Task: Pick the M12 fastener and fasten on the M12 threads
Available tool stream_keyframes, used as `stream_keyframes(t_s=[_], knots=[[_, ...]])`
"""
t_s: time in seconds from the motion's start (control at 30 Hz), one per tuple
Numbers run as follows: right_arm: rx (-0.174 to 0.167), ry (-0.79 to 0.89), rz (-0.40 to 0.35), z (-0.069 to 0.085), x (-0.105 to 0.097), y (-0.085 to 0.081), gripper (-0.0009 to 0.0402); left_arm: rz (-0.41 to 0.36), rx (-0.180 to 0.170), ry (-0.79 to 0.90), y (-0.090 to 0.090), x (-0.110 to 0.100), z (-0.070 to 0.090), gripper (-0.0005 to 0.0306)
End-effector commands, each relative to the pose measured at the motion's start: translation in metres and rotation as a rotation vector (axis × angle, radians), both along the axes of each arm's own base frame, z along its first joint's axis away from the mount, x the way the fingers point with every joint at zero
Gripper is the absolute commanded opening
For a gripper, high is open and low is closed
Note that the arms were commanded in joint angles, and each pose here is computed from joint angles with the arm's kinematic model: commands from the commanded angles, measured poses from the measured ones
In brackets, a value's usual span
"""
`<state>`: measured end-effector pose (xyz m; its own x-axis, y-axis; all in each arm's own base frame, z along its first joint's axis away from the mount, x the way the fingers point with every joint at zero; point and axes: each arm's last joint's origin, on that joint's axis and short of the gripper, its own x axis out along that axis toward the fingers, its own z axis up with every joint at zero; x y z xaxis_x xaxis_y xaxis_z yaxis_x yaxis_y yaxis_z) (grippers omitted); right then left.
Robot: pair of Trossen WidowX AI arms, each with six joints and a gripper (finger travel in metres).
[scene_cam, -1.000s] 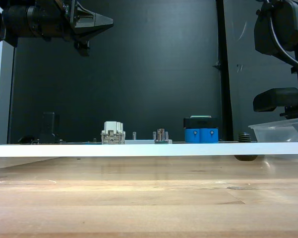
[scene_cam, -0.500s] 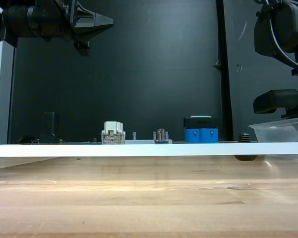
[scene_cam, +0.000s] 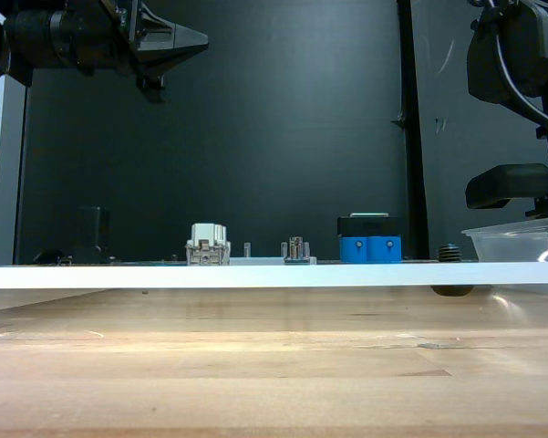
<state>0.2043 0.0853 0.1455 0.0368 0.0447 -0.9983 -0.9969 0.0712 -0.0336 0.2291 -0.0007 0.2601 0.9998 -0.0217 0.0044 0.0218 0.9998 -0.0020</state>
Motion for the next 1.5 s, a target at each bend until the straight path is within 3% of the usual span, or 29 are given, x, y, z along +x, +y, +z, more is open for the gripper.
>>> stream_keyframes(t_s=[0.03,0.23,0.6,0.9,1.17,1.5], knots=[[0.000,-0.001,0.000,0.001,0.000,0.000,0.0050,0.000,0.000,0.000,0.000,0.000,0.000,0.0000],[-0.011,0.000,0.000,0.019,0.003,0.001,0.0040,0.000,0.000,0.000,0.000,0.000,0.000,0.0000],[0.008,-0.043,-0.002,0.073,0.021,0.009,0.0039,0.000,0.000,0.000,0.000,0.000,0.000,0.0000],[0.011,-0.051,0.003,0.101,0.056,0.024,0.0039,0.000,0.000,0.000,0.000,0.000,0.000,0.0000],[0.008,-0.045,0.004,0.104,0.106,0.045,0.0039,0.000,0.000,0.000,0.000,0.000,0.000,0.0000],[0.003,-0.033,0.011,0.087,0.150,0.066,0.0039,0.000,0.000,0.000,0.000,0.000,0.000,0.0000]])
